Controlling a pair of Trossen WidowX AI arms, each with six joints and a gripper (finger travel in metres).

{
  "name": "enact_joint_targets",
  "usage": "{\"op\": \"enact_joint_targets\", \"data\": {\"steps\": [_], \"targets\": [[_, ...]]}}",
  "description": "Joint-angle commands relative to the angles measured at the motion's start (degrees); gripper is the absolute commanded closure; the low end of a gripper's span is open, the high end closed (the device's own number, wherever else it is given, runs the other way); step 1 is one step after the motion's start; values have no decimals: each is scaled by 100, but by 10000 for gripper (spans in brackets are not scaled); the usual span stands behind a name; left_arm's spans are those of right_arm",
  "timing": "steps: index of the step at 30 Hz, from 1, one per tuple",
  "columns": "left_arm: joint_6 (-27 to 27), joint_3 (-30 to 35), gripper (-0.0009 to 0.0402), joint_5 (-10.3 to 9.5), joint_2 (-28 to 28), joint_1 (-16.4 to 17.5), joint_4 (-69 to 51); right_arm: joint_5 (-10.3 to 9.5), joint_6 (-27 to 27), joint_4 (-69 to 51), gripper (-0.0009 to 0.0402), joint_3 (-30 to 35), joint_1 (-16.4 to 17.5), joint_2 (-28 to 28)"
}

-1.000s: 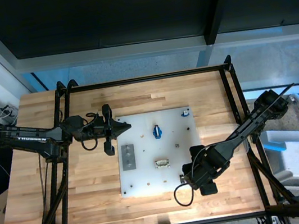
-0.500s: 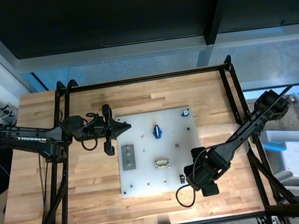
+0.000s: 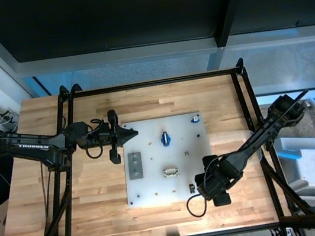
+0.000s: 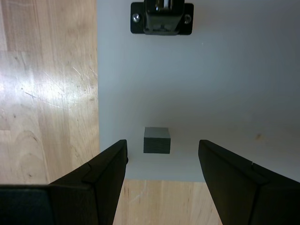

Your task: Pick the 16mm bar from the taskboard and place it in the container

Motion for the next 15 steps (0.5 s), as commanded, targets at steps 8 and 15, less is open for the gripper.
{"op": "enact_joint_targets", "data": {"steps": [8,15], "targets": [[2,0,393,0,0,2,2,4,61,481,181,-339,2,0],[2,0,393,0,0,2,2,7,61,485,185,-341,0,0]]}}
